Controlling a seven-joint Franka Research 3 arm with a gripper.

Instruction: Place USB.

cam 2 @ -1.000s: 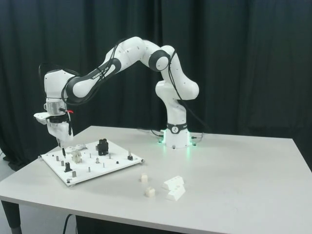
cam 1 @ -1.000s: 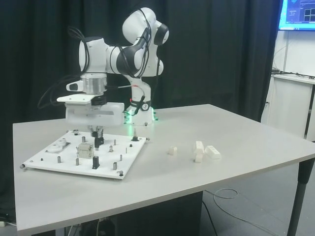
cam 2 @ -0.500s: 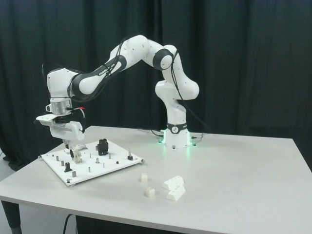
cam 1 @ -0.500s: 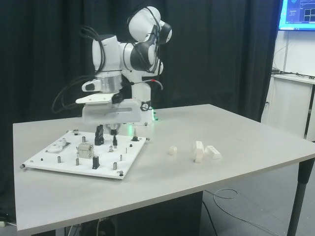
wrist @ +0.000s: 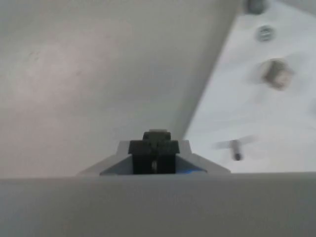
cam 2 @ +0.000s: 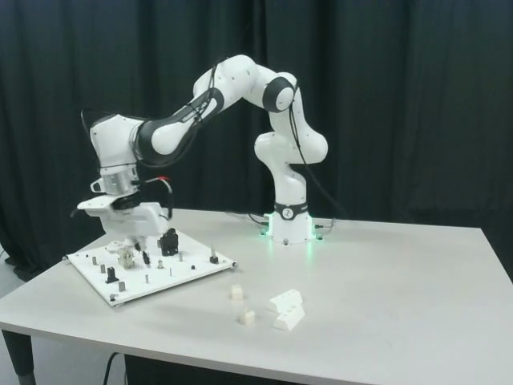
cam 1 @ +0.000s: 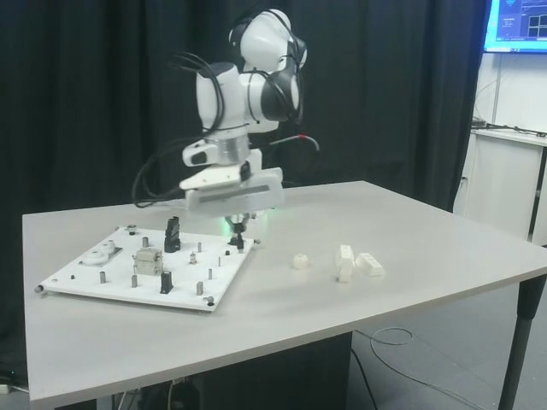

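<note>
Grey table (cam 1: 359, 299) runs wide and bare under the arm, black curtain behind. Reading the first room view as a dial, the gripper (cam 1: 240, 224) has swung in one second from about 9 o'clock over the white board (cam 1: 85, 278) to its 2 o'clock corner. It now hangs just above the board's rim. From the wrist, the black fingers (wrist: 143, 158) are drawn close on a small grey-tipped piece, which I take to be the USB (wrist: 156, 134). It looks carried and not yet set down, though I cannot see it plainly.

So the task seems to be in its carrying leg. The black upright part (cam 1: 172, 235) now stands apart, at the gripper's 9 o'clock. Small pegs crowd the board below, so a descent there has little margin. At 3 o'clock the table is open as far as the white blocks (cam 1: 346, 260), well apart from the gripper.
</note>
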